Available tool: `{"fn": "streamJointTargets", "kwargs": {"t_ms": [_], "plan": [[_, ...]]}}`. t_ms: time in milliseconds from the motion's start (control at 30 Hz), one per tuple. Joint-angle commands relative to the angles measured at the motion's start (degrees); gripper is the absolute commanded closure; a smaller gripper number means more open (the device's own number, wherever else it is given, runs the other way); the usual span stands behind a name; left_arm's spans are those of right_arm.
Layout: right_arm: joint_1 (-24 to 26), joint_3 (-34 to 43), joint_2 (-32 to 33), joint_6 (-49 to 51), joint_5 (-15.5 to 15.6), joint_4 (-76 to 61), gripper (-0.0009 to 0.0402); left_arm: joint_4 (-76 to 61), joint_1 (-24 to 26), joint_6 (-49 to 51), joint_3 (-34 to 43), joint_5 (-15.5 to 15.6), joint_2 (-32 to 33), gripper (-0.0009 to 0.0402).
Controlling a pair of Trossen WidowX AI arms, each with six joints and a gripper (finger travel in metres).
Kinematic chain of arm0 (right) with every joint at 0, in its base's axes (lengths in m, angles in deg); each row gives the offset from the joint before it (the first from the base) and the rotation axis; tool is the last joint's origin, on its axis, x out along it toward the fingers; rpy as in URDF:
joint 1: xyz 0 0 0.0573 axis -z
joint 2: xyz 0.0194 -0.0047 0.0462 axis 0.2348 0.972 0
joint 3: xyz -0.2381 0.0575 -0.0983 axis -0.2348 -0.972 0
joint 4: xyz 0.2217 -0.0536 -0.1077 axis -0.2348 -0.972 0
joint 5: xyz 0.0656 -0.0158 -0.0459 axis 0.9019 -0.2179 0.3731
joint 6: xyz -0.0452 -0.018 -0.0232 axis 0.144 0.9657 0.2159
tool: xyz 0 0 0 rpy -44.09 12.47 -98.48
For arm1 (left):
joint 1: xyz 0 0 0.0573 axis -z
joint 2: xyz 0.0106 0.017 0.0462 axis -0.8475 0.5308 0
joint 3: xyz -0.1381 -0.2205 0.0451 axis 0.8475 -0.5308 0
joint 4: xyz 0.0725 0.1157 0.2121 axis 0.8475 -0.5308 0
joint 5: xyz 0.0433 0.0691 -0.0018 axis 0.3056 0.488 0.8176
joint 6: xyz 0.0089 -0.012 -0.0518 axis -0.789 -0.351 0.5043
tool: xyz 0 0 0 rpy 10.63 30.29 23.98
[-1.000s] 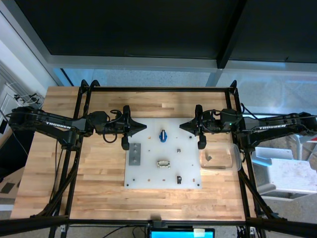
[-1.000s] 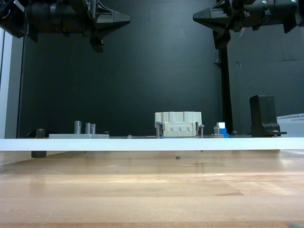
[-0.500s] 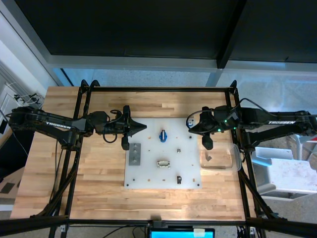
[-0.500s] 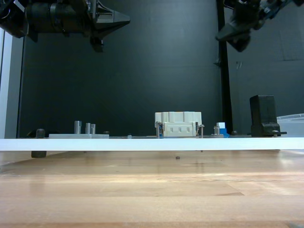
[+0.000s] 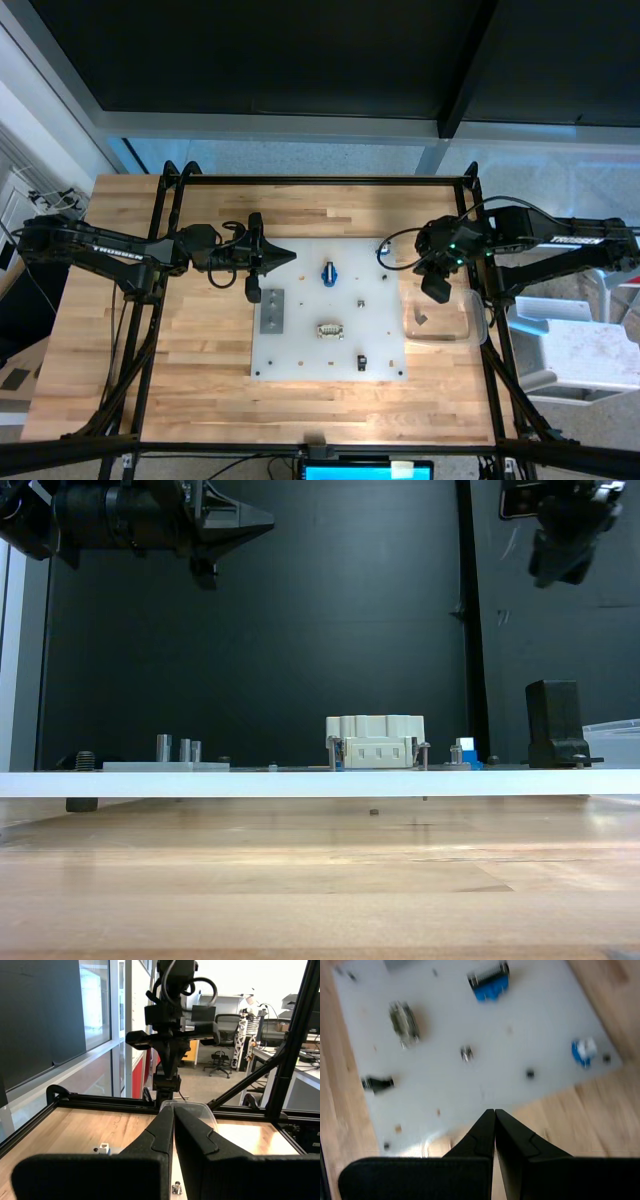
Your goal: Pick the 16mm bar and place in it's hole on the taskboard
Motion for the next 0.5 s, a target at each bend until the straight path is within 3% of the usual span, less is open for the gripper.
{"fn": "streamJointTargets", "kwargs": {"t_ms": [33, 133, 500], "plan": [[-1.46, 1.88, 1.77, -2.38, -0.33, -6.14, 0.0394, 0.02, -0.02, 0.00, 0.02, 0.00, 0.00, 0.0393], [-3.32, 3.78, 3.56, -4.24, -1.53, -11.32, 0.0394, 0.02, -0.02, 0.00, 0.02, 0.00, 0.00, 0.0393], [-11.34, 5.46, 6.91, -5.84, -1.22, -14.64, 0.0393, 0.00, -0.02, 0.00, 0.02, 0.00, 0.00, 0.0393]]}}
